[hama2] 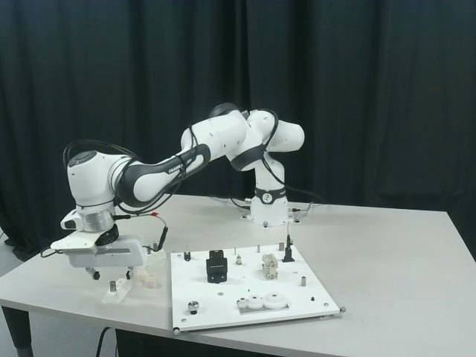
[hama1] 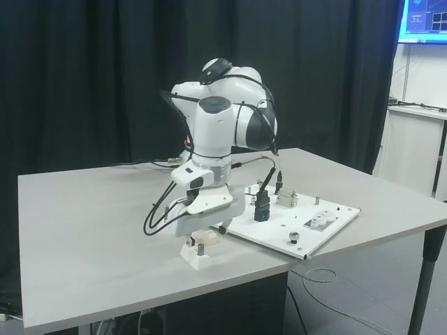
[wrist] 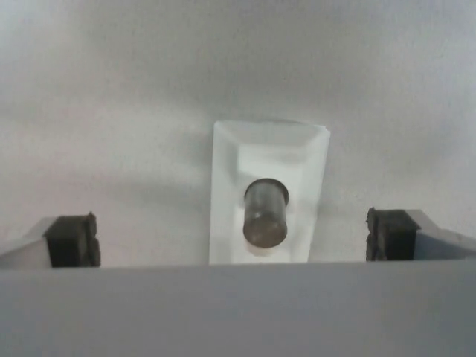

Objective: Pick round peg 4.

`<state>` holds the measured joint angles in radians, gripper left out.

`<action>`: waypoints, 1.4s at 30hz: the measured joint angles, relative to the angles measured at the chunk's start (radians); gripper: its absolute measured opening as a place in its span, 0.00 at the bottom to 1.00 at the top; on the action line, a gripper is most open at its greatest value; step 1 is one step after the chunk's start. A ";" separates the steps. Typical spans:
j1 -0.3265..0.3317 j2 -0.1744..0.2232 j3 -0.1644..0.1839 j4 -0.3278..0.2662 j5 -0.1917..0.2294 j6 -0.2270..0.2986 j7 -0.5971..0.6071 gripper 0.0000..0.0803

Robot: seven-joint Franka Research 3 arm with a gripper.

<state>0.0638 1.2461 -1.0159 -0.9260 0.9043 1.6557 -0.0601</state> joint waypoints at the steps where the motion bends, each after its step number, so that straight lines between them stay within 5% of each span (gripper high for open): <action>1: -0.004 0.000 0.007 0.000 -0.004 0.004 0.002 1.00; 11: -0.034 0.000 0.062 -0.001 -0.031 0.032 0.022 1.00; 42: -0.062 -0.005 0.148 -0.014 -0.111 0.076 0.025 1.00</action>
<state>0.0021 1.2407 -0.8679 -0.9397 0.7936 1.7318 -0.0350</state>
